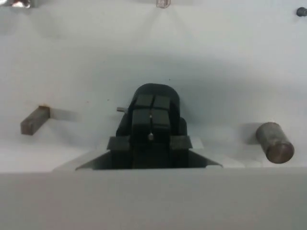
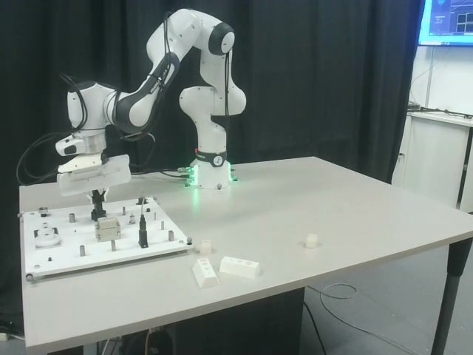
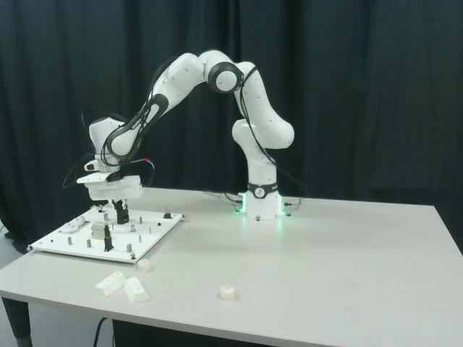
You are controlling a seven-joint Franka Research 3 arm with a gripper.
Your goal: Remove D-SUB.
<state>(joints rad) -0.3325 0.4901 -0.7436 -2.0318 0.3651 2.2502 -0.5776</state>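
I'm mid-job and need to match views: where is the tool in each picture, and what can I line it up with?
Wrist view: the tool sits centre frame, black, over the white board.
First room view: the tool is at the left, low over the board's rear part.
Second room view: the tool is at the left, over the board.
Shared landmark: the white board.

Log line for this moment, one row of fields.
stage: at connector | gripper: shut on black D-SUB plug | white task board: flat on grey table | plug: not clearly lifted
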